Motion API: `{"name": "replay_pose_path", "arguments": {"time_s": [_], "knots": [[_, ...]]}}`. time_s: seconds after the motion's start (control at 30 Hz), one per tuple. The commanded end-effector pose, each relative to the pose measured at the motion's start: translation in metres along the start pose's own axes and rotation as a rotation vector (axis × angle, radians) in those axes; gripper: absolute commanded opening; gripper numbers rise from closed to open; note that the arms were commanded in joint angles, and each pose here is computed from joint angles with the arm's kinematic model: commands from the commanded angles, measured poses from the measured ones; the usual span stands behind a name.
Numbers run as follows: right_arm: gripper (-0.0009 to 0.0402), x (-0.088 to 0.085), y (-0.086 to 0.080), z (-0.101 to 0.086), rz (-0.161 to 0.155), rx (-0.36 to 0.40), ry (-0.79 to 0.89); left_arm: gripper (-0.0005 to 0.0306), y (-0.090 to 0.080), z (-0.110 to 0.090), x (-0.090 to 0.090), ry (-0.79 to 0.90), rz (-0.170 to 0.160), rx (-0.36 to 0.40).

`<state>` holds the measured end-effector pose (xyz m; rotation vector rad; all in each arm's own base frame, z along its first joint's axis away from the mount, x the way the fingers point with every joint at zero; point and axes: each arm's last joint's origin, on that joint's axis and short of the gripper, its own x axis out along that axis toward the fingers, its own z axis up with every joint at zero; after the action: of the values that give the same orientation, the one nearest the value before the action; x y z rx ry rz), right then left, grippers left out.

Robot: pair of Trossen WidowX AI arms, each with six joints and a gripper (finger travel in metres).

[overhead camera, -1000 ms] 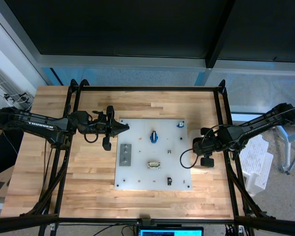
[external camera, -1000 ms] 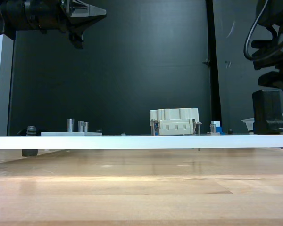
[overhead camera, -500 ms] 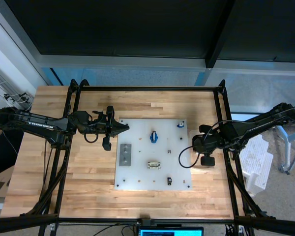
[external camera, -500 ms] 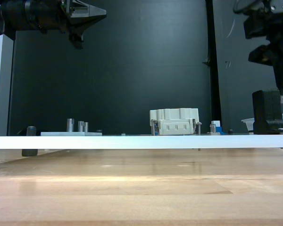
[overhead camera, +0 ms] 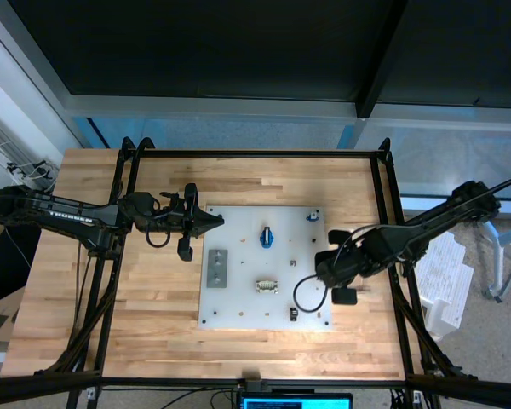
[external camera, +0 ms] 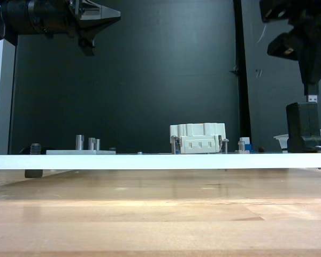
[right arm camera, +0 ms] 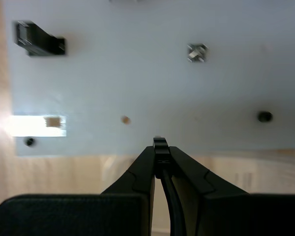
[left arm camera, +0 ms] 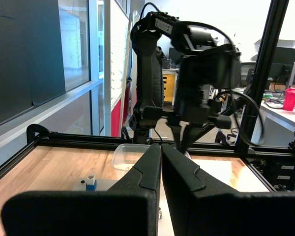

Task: Pick the USB connector and install on taskboard

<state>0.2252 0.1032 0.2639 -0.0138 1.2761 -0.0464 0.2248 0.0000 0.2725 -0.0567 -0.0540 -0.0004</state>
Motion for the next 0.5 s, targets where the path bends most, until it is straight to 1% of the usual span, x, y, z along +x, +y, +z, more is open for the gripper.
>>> {"name": "replay_pose_path", "arguments": {"time_s": [0.03, 0.27, 0.5], "knots": [[0.0, 0.002, 0.013, 0.012, 0.004, 0.02, 0.004, 0.0, 0.0, 0.0, 0.0, 0.0, 0.0, 0.0], [0.0, 0.004, 0.042, 0.036, 0.017, 0.03, -0.002, 0.0, 0.0, 0.0, 0.0, 0.0, 0.0, 0.0], [0.0, 0.009, 0.064, 0.057, 0.014, 0.026, 0.018, 0.0, 0.0, 0.0, 0.0, 0.0, 0.0, 0.0]]}}
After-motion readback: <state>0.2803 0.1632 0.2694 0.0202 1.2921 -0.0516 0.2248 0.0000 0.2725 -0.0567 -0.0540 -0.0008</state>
